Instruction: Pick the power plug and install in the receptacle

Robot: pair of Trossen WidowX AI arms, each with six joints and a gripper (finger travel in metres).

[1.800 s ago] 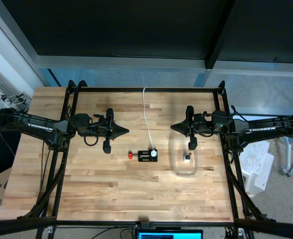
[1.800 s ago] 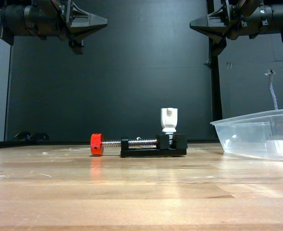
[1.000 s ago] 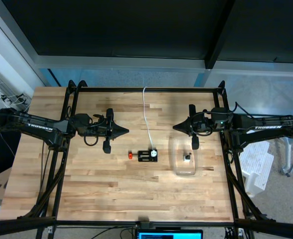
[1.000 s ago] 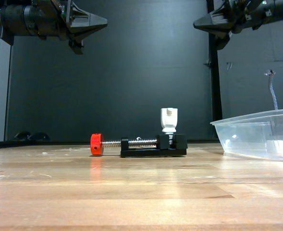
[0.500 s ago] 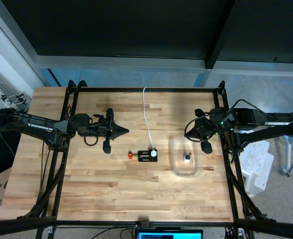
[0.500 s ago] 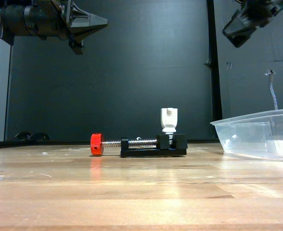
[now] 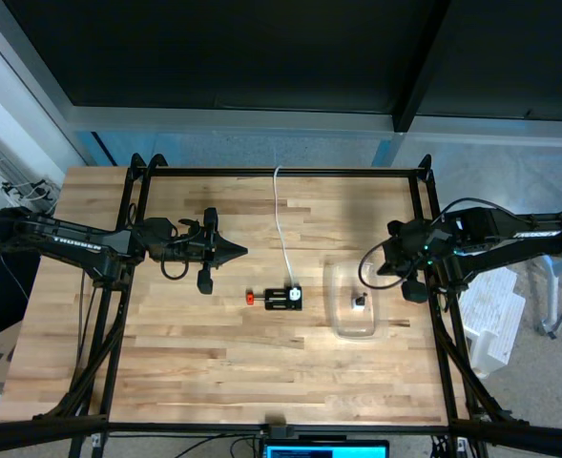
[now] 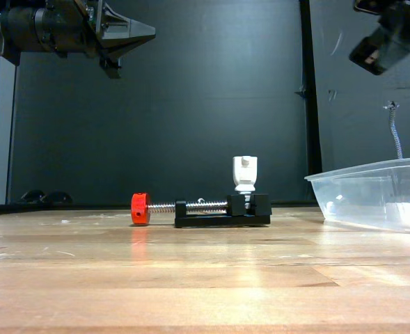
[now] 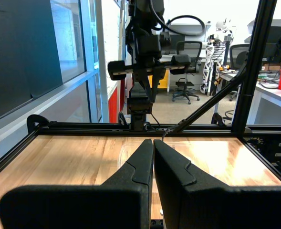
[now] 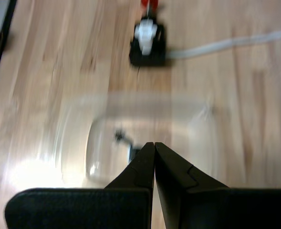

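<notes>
Two tools hang above the tabletop (image 7: 214,363). The left tool (image 9: 153,142) is level and well to the left of the clamp, its fingers pressed together. The right tool (image 10: 154,144) tilts down toward the clear tray (image 7: 343,330), its fingers likewise together. The tray lies just right of the black clamp (image 8: 222,209), which holds the receptacle (image 8: 244,172) upright. The power plug (image 7: 359,297) lies inside the tray against a small white piece (image 7: 358,305).

The step in hand looks like the approach for the pick. The right tool should spread its fingers before descending and drop between the tray walls. It should centre on the black body, not the white piece, and close slowly, since so tiny a plug may skid on slick plastic.
</notes>
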